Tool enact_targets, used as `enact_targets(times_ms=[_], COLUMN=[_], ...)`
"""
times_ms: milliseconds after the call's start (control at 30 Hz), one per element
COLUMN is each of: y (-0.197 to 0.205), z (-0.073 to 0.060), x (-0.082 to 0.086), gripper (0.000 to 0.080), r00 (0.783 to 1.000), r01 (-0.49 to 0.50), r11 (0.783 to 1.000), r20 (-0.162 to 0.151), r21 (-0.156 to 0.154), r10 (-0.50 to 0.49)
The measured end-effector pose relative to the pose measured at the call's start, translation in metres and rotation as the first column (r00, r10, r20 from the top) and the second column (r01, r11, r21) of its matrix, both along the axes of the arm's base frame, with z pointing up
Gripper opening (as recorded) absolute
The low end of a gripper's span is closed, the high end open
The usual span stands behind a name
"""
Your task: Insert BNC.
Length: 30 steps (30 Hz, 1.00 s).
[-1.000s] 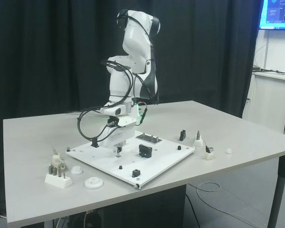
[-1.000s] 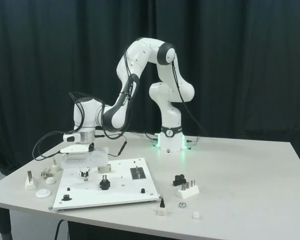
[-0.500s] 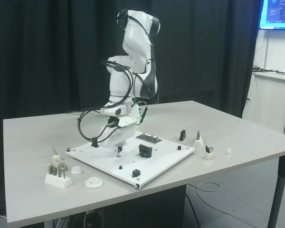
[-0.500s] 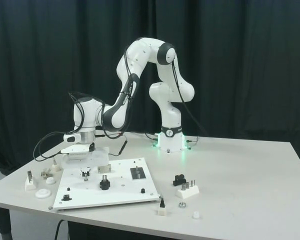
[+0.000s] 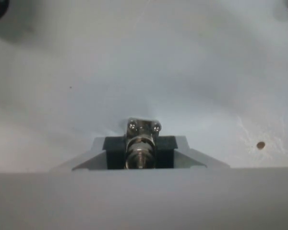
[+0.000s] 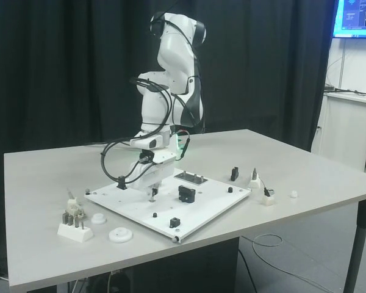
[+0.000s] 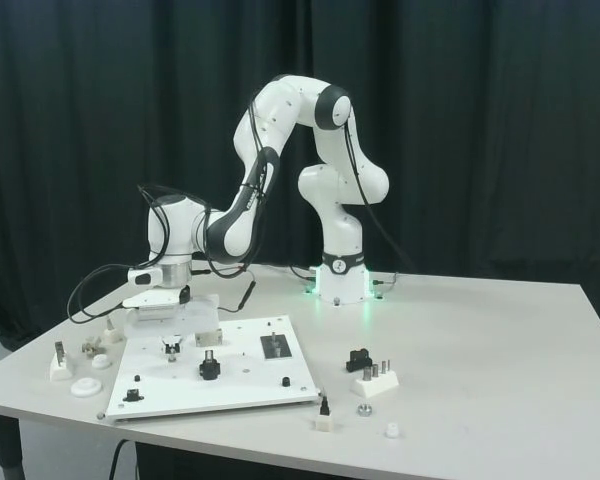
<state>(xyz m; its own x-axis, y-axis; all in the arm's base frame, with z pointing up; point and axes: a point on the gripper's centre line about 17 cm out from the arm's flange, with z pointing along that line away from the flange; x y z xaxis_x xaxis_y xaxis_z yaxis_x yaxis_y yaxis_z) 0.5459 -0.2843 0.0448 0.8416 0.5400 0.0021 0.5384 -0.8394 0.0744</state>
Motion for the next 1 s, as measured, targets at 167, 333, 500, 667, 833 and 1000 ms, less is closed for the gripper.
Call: enact_targets(times_ms=[167, 333, 500, 667, 833, 1000], y=[-0.0017, -0.0018, -0.0019, -0.0019, -0.0018, -0.0018], z=[-0.0001, -0.0026, -0.0033, -0.0031, -0.0029, -0.003], x=[0.0004, 0.0008, 0.0012, 0.0012, 0.0009, 0.0008], gripper=[0.0121, 0.0121, 0.0121, 0.0121, 0.0121, 0.0121], r00=[1.0, 1.0, 1.0, 1.0, 1.0, 1.0], r01=[0.001, 0.001, 0.003, 0.003, 0.004, 0.004], r11=[1.0, 1.0, 1.0, 1.0, 1.0, 1.0], r20=[0.003, 0.004, 0.005, 0.005, 0.005, 0.004], r21=[-0.003, -0.006, -0.007, -0.006, -0.005, -0.005], r10=[-0.001, -0.001, -0.003, -0.003, -0.004, -0.004])
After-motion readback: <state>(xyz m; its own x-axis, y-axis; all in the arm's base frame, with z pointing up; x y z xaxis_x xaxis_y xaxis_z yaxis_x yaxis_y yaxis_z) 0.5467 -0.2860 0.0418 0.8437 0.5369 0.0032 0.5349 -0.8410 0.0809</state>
